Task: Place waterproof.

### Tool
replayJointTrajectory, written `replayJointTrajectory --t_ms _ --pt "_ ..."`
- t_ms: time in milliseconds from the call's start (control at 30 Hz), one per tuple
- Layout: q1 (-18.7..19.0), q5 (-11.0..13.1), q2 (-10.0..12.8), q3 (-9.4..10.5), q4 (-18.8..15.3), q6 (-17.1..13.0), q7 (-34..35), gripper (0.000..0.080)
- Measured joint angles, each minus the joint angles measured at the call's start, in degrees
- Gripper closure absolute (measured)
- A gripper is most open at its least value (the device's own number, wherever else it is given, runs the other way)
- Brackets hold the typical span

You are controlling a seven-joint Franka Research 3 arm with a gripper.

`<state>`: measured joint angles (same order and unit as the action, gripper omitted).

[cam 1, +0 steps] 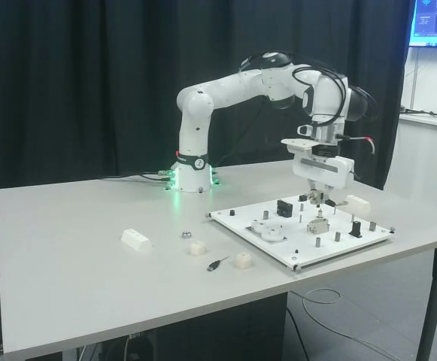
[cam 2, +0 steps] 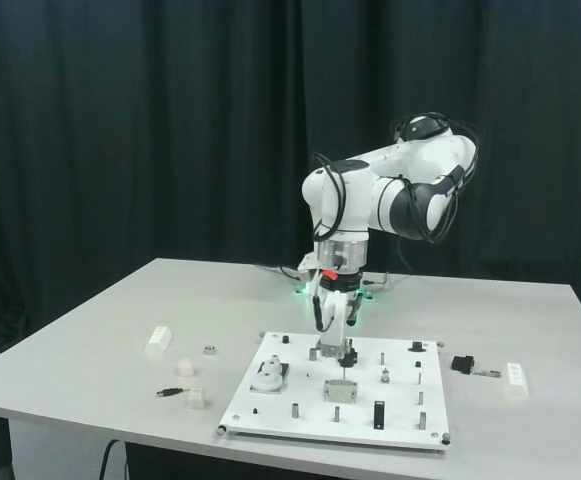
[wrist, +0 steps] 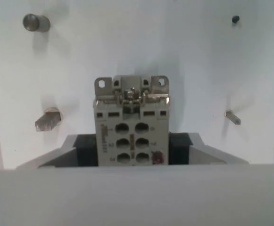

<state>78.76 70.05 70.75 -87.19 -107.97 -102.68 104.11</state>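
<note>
The tool (cam 1: pixel 320 197) hung straight over the white board (cam 1: pixel 241 223) on the grey desk (cam 1: pixel 68 226), and the grey connector block (wrist: pixel 130 123) lay directly beneath it, seated on the board. That stacked, one-above-the-other line is what the coming move appeared to turn on. In the wrist view the block sat between the two black fingertips (wrist: pixel 86 149), one at each flank, with its six round sockets facing up at the camera and its metal clamp end pointing away from the tool body. Its long axis ran across the line joining the fingertips, so the tips bracketed its shorter sides.

The tips stood close against the block's sides, but the pictures did not settle whether they were pressing on it or had just let go, so I cannot tell if the tool had hold of it.

From the second room view the block (cam 2: pixel 341 391) rested near the middle of the board, just below the tool (cam 2: pixel 332 345), among short upright pegs (wrist: pixel 232 117). My judgement: the block was already at its place, and only a straight vertical move remained, with little sideways correction needed.
</note>
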Motion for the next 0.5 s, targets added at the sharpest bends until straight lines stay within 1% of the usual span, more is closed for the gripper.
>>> replayJointTrajectory --t_ms 500 --pt "-0.38 0.07 0.00 0.04 0.02 -0.67 -2.78 0.0493"
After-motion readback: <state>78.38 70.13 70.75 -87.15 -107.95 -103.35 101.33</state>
